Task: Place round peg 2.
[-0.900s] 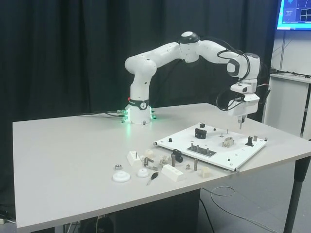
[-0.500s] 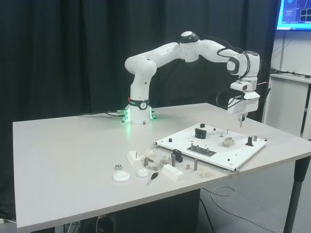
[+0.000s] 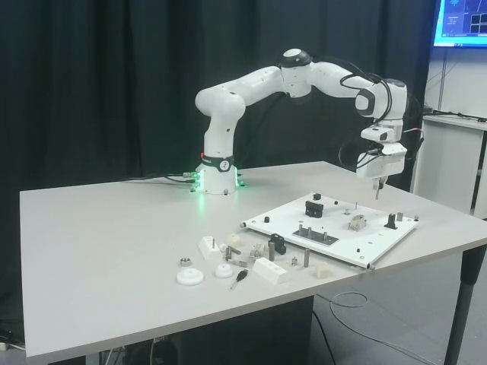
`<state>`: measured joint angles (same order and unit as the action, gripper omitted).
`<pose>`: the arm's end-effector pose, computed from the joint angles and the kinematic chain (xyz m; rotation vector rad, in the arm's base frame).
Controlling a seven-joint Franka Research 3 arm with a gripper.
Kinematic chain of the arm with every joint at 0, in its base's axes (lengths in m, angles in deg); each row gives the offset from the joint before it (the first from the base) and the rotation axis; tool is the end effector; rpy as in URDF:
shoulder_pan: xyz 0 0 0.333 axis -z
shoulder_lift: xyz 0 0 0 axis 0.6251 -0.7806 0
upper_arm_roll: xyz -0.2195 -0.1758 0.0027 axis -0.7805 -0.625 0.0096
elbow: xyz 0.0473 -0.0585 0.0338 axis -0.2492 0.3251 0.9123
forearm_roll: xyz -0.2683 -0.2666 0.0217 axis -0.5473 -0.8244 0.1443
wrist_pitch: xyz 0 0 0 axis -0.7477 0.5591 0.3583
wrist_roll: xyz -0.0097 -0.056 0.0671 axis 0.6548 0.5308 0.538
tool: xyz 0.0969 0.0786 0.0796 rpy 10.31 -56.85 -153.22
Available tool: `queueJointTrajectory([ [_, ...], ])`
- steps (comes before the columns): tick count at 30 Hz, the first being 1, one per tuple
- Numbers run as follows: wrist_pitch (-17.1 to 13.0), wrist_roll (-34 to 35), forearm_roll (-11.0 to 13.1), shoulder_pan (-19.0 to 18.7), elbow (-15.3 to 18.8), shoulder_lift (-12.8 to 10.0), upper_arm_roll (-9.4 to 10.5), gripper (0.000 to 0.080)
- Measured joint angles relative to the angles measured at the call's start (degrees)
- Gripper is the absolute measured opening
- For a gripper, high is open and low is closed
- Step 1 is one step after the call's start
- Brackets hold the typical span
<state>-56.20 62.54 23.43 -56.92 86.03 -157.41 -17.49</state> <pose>0.5133 0.2967 0.2318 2.9639 -0.9898 -0.0346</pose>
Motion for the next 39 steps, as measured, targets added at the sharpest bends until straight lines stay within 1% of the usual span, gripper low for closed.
queueJointTrajectory([
  [23, -0.79, 0.84, -0.03, 0.0, 0.0, -0.05, 0.02, 0.006],
  [31, -2.61, 1.74, -0.13, 0.38, 0.08, -0.2, 0.03, 0.006],
  [39, -4.28, 1.74, -1.16, 1.61, 0.85, -0.24, -0.15, 0.006],
])
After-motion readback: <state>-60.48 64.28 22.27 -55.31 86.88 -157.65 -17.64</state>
